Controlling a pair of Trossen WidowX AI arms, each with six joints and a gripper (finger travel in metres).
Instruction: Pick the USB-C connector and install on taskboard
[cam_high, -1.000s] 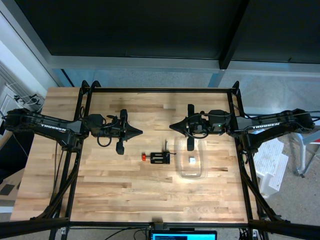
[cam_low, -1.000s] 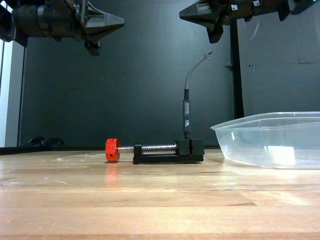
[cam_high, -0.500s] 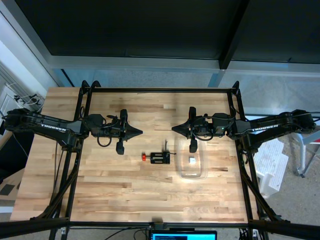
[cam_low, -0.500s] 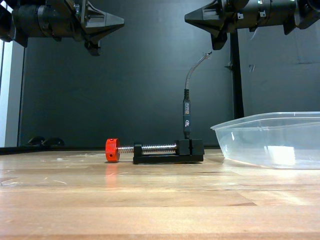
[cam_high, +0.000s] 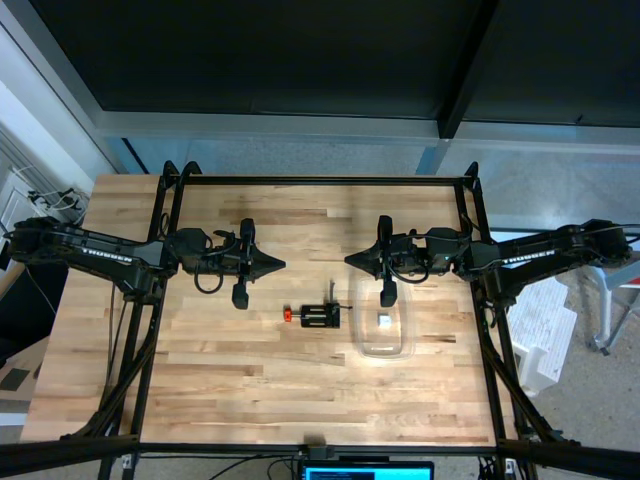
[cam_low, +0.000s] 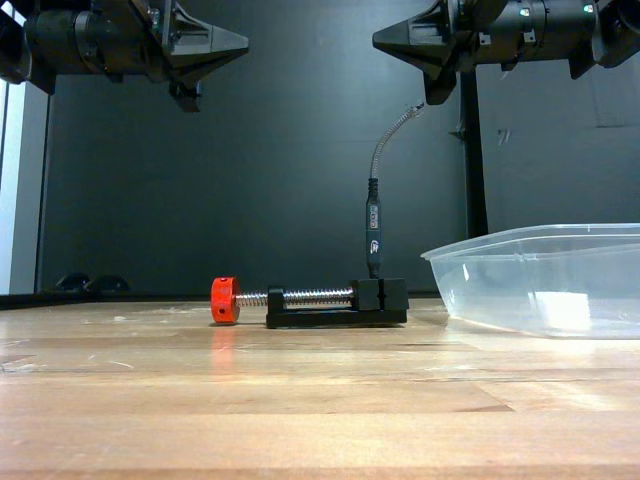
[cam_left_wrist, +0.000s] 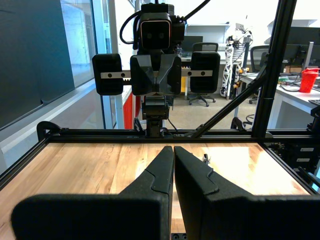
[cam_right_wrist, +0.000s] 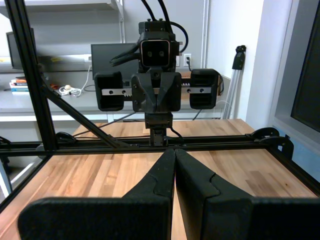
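High view: the left hand (cam_high: 280, 265) and right hand (cam_high: 349, 261) point at each other above the worktop (cam_high: 200, 380), well apart. The black block (cam_high: 320, 317) lies below the gap between them, nearer the right hand.

Low view: the plug (cam_low: 372, 228) stands upright in the block's end away from the red knob (cam_low: 225, 299), below the right hand's tip.

Wrist views: each hand is closed, fingers pressed together.
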